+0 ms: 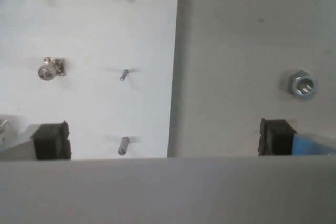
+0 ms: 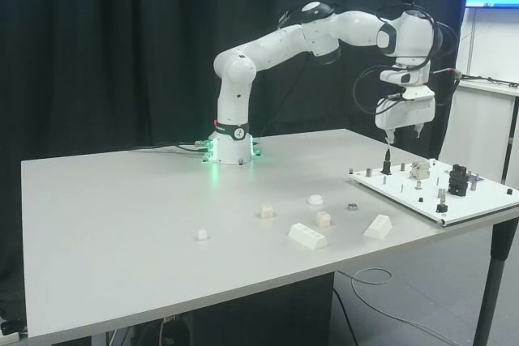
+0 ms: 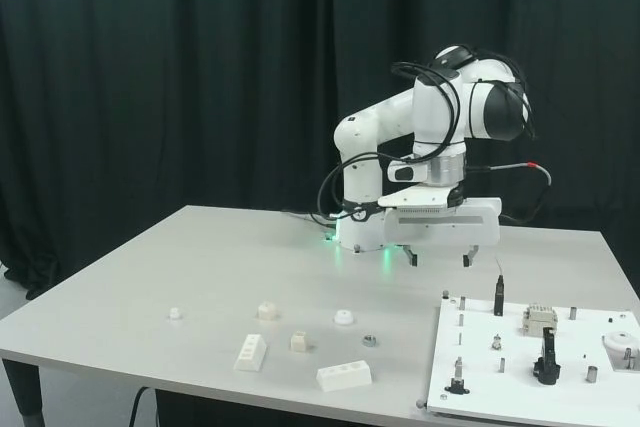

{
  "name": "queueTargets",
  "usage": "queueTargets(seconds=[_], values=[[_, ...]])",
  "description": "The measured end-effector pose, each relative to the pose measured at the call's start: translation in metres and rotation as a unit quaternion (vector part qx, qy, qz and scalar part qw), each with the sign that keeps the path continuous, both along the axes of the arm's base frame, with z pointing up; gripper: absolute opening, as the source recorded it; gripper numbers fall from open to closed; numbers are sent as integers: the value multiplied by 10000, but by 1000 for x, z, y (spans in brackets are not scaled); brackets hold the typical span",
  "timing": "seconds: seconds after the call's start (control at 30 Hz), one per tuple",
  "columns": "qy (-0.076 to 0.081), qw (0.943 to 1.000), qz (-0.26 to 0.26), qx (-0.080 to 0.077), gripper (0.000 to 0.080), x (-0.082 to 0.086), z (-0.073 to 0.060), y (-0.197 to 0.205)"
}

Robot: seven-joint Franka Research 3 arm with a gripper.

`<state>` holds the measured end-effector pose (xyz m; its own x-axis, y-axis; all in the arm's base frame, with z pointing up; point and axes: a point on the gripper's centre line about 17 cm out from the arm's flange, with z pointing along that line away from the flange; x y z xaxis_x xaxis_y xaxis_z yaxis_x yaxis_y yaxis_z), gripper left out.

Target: Remove USB.

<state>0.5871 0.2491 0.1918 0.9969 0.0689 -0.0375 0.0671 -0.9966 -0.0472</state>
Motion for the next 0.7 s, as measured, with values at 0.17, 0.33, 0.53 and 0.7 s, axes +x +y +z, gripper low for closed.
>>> queueTargets(seconds=[0.17, 0.33, 0.53, 0.7], values=[[70, 10000, 30, 36, 800, -4, -3, 5], [203, 9997, 110, 73, 800, -13, -5, 15], [438, 9988, 183, 121, 800, -31, -10, 33], [656, 9976, 171, 132, 800, -52, -13, 53]])
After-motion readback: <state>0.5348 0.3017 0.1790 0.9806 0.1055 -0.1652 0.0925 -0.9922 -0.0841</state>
